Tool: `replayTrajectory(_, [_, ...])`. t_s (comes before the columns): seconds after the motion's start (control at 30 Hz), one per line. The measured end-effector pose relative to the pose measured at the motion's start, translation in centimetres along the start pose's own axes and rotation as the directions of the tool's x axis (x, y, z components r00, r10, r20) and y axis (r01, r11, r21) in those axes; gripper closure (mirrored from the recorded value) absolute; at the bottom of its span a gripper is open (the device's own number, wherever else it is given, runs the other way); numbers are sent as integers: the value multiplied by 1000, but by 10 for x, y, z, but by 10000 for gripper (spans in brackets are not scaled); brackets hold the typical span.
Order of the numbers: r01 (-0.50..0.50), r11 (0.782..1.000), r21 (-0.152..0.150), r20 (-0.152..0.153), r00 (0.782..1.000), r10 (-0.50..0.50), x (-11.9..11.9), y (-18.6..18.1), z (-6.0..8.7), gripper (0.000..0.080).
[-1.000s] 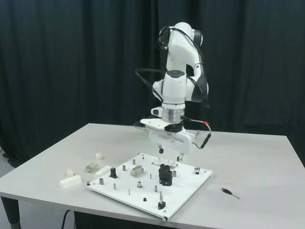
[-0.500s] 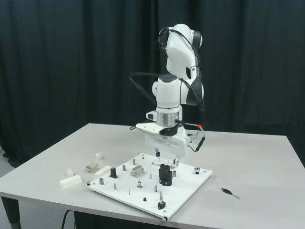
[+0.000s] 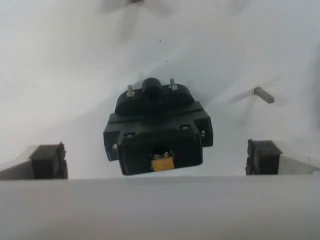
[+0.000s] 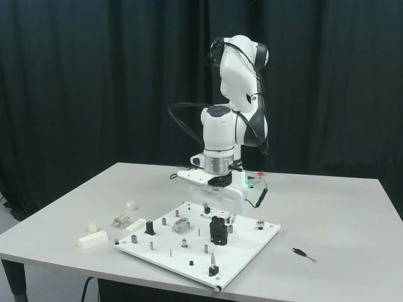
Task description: Remove D-SUB.
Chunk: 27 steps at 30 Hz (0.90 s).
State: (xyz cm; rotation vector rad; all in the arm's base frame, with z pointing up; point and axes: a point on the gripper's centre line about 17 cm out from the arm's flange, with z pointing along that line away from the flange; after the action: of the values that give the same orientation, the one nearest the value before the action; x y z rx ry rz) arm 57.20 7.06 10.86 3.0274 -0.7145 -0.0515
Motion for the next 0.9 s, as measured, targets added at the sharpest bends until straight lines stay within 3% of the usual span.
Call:
replayTrajectory(0.83, [16,1000,25,23,1000,-17,-3,-6,19,3])
replayTrajectory(0.87, [19,1000,25,23,1000,-20,-3,-6,19,96])
replayTrajectory(0.9, [24,999,25,22,999,-24,-3,-7,19,96])
